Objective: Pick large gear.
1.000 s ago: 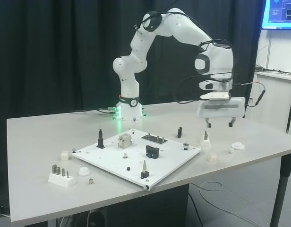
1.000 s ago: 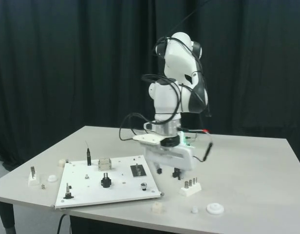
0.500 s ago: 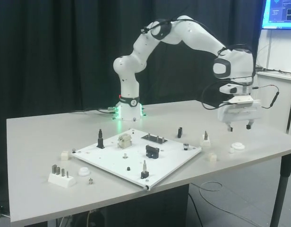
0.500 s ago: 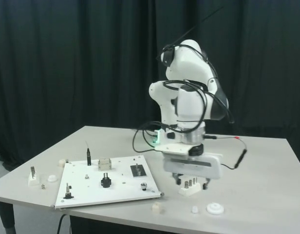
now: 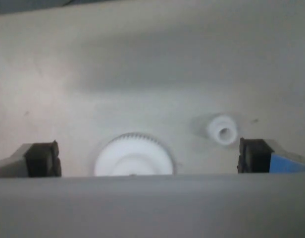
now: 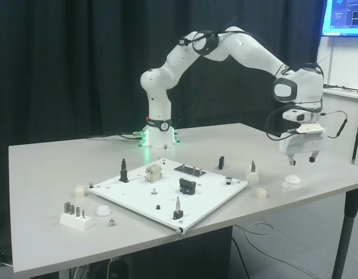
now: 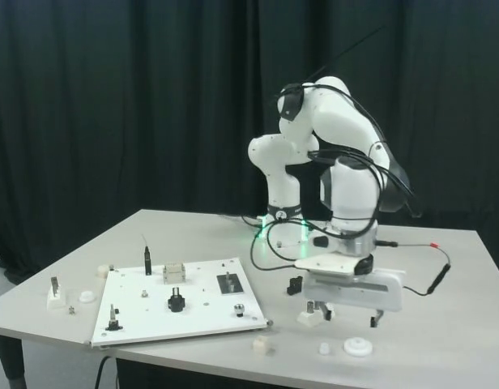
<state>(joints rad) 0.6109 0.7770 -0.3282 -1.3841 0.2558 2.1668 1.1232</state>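
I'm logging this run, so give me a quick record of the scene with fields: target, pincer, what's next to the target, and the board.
target: large gear, white, flat on the grey table, untouched
pincer: pincer open, hovering above the large gear, with one fingertip on either side of it in the wrist view
neighbour: small white gear lying just beside the large gear, apart from it
board: white assembly board with black and grey parts, well clear of the pincer
grasp: not yet made
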